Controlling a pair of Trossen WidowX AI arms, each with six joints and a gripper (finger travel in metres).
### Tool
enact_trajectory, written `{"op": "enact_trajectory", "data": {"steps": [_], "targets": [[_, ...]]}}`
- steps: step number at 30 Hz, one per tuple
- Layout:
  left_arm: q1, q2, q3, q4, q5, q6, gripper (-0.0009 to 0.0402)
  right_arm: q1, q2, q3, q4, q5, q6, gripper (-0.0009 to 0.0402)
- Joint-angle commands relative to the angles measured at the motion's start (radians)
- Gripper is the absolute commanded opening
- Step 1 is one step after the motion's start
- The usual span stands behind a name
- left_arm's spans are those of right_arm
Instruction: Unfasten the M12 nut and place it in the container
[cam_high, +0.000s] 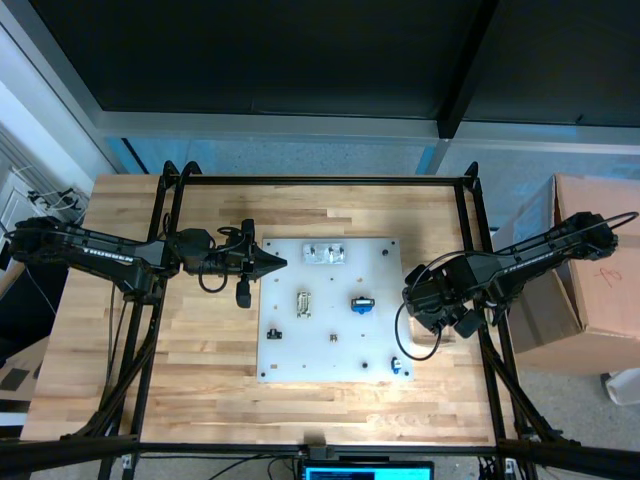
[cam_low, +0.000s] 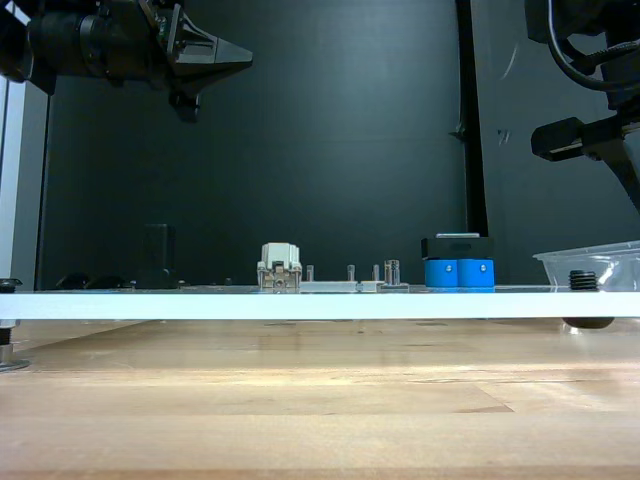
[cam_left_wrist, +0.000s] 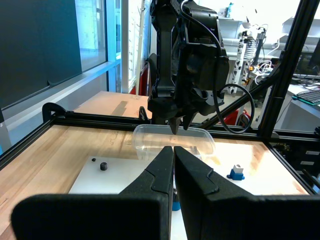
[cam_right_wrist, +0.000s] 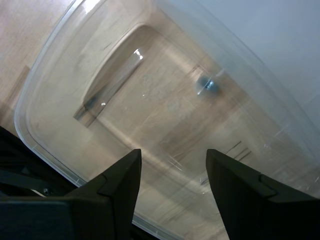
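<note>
Right gripper (cam_right_wrist: 172, 156) hangs over the clear container (cam_right_wrist: 47, 65), its two black fingers (cam_right_wrist: 117, 182) standing apart with nothing between them. Directly below and just past the fingertips lies the container's floor, and on it, further out from the fingers, rests a small silver piece, blurred, which looks to be the M12 nut (cam_right_wrist: 206, 85), lying free. From the low view, the black stud (cam_low: 583, 280) shows its ribs bare, standing in front of the container (cam_low: 600, 258) and under the right gripper. Inward from that gripper sits the white board (cam_high: 300, 350), carrying a blue block (cam_high: 362, 305) and, beyond it, a cream connector (cam_high: 303, 304).

Across the board, well apart from the right gripper (cam_high: 440, 318), the left gripper (cam_high: 278, 262) is held high above the board's far left edge, pointing inward. Its fingers (cam_left_wrist: 195, 172) are pressed together with only a hairline between them and grip nothing. Looking along them, the container (cam_left_wrist: 150, 137) stands ahead with the right gripper (cam_left_wrist: 175, 126) poised right above its rim.
</note>
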Motion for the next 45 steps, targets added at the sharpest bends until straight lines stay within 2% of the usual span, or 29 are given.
{"op": "enact_trajectory", "data": {"steps": [1, 5, 9, 11, 17, 18, 22, 25, 36, 39, 45], "targets": [[0.0, 0.0, 0.0, 0.0, 0.0, 0.0, 0.0, -0.019, -0.013, 0.026, -0.007, 0.051, 0.099, 0.0143], [0.0, 0.0, 0.0, 0.0, 0.0, 0.0, 0.0, -0.087, -0.035, 0.101, -0.007, 0.079, 0.238, 0.0097], [0.0, 0.0, 0.0, 0.001, 0.0, 0.0, 0.0, -0.174, -0.048, 0.211, 0.006, 0.165, 0.382, 0.0035], [0.0, 0.0, 0.0, 0.001, 0.0, 0.0, 0.0, -0.209, -0.056, 0.256, 0.044, 0.169, 0.385, -0.0004], [0.0, 0.0, 0.0, 0.001, 0.0, 0.0, 0.0, -0.264, -0.121, 0.28, 0.359, 0.168, 0.383, 0.0001], [0.0, 0.0, 0.0, 0.001, 0.0, 0.0, 0.0, -0.274, -0.135, 0.272, 0.42, 0.161, 0.382, -0.0001], [0.0, 0.0, 0.0, 0.001, 0.0, 0.0, 0.0, -0.343, -0.189, 0.206, 0.68, 0.041, 0.388, -0.0001], [0.0, 0.0, 0.0, 0.001, 0.0, 0.0, 0.0, -0.383, -0.206, 0.141, 0.867, -0.014, 0.409, -0.0001], [0.0, 0.0, 0.0, 0.001, 0.0, 0.0, 0.0, -0.388, -0.209, -0.173, 1.529, -0.069, 0.465, 0.0], [0.0, 0.0, 0.0, 0.001, 0.0, 0.0, 0.0, -0.388, -0.209, -0.238, 1.624, -0.089, 0.466, 0.0], [0.0, 0.0, 0.0, 0.001, 0.0, 0.0, 0.0, -0.386, -0.209, -0.327, 1.709, -0.09, 0.505, 0.0]]}}
